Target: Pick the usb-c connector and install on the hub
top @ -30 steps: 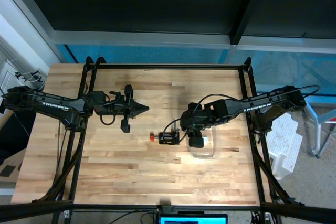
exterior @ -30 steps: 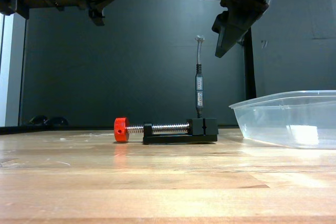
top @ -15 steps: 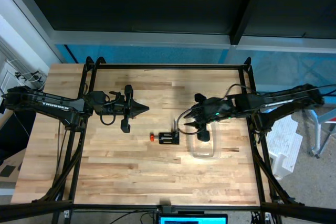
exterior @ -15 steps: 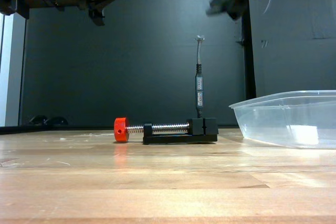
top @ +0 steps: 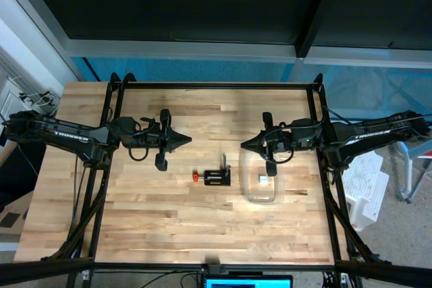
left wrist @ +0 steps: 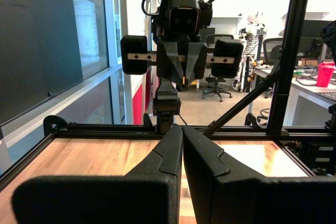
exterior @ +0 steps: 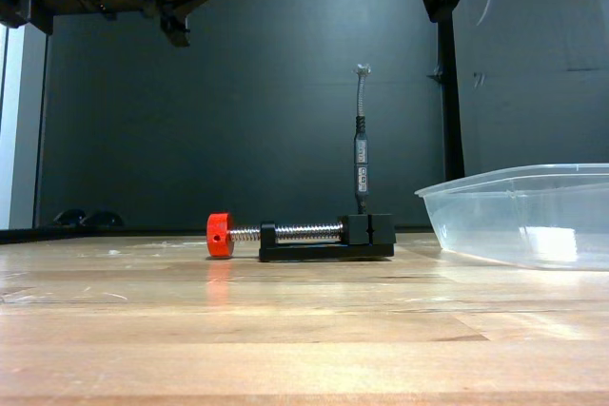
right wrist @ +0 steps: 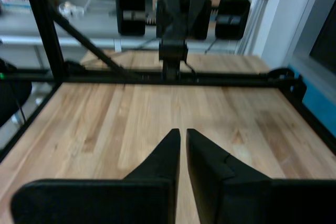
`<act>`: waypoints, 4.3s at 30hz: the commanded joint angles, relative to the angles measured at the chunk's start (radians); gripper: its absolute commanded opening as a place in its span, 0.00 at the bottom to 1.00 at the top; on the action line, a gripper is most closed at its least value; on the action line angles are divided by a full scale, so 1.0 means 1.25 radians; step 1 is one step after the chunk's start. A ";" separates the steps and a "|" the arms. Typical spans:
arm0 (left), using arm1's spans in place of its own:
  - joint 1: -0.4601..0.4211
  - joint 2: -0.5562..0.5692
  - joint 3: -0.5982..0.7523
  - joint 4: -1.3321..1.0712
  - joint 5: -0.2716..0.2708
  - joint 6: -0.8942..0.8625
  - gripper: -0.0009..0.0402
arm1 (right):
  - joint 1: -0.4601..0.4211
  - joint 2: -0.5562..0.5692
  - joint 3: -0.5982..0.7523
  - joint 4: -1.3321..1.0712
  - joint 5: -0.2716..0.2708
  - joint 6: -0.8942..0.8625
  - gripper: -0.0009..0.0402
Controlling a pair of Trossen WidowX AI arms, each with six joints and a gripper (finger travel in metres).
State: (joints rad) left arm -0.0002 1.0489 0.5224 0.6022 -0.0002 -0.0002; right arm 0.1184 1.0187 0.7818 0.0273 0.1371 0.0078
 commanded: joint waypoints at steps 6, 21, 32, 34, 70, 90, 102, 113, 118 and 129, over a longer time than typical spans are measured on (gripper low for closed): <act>0.000 0.000 0.000 0.000 0.000 0.000 0.02 | -0.006 -0.069 -0.101 0.142 -0.009 0.001 0.02; 0.000 0.000 0.000 0.000 0.000 0.000 0.02 | -0.056 -0.129 -0.157 0.201 -0.082 -0.010 0.02; 0.000 0.000 0.000 0.000 0.000 0.000 0.02 | -0.056 -0.128 -0.197 0.260 -0.074 0.009 0.02; 0.000 0.000 0.000 0.000 0.000 0.000 0.02 | -0.056 -0.128 -0.203 0.267 -0.074 0.012 0.02; 0.000 0.000 0.000 0.000 0.000 0.000 0.02 | -0.056 -0.128 -0.204 0.263 -0.062 0.052 0.02; 0.000 0.000 0.000 0.000 0.000 0.000 0.02 | -0.056 -0.128 -0.203 0.257 -0.062 0.052 0.02; 0.000 0.000 0.000 0.000 0.000 0.000 0.02 | -0.056 -0.128 -0.204 0.257 -0.062 0.052 0.02; 0.000 0.000 0.000 0.000 0.000 0.000 0.02 | -0.056 -0.128 -0.203 0.257 -0.062 0.052 0.02; 0.000 0.000 0.000 0.000 0.000 0.000 0.02 | -0.056 -0.128 -0.203 0.257 -0.063 0.052 0.02; 0.000 0.000 0.000 0.000 0.000 0.000 0.02 | -0.056 -0.128 -0.204 0.257 -0.062 0.052 0.02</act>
State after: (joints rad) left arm -0.0002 1.0489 0.5228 0.6025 -0.0006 -0.0002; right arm 0.0479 0.8581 0.5270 0.3489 0.0589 0.0731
